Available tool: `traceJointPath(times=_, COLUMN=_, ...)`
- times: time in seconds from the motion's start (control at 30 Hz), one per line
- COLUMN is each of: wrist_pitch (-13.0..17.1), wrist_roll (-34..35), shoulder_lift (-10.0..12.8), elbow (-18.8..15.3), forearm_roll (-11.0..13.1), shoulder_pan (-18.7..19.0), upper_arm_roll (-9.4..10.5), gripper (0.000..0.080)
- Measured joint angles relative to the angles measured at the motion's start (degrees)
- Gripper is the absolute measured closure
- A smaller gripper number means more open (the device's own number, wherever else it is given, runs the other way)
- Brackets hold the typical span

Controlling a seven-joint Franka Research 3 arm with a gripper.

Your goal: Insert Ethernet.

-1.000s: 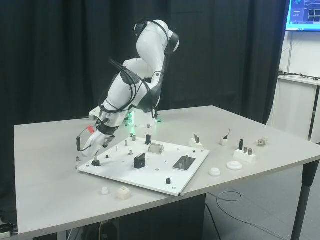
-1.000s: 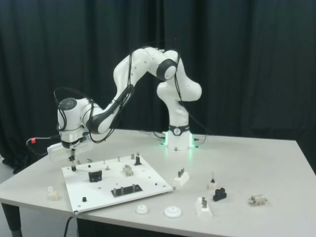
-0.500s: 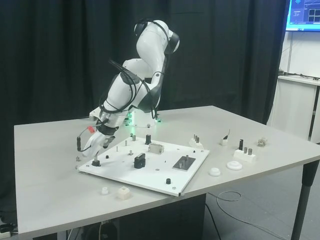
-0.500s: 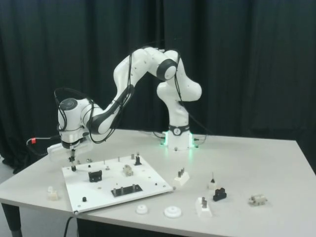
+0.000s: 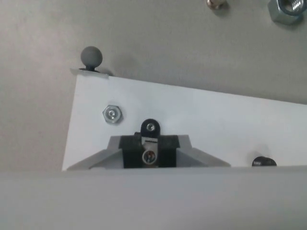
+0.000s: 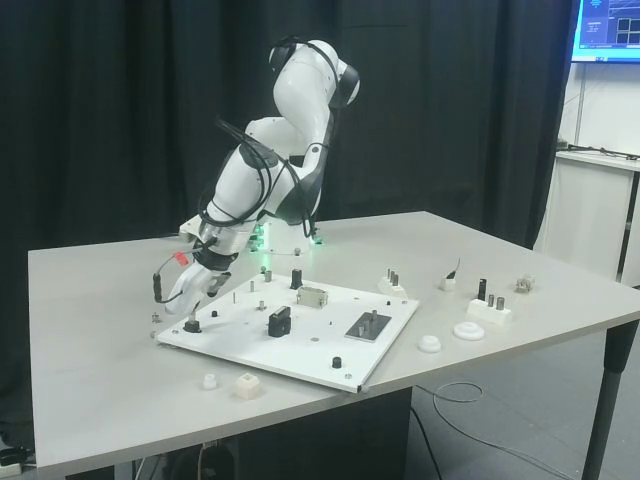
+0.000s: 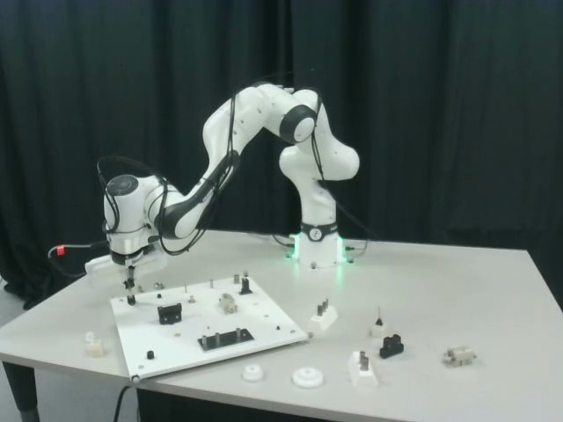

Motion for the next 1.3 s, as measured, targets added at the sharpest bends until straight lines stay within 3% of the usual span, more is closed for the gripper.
traceJointPath(times=1.3, wrist_pitch=1.6, wrist_roll=-1.5, shoulder_lift=-0.3, elbow=-1.1, forearm_roll=0.5, shoulder_pan=0.0, upper_arm_roll=-0.17, gripper=0.0737)
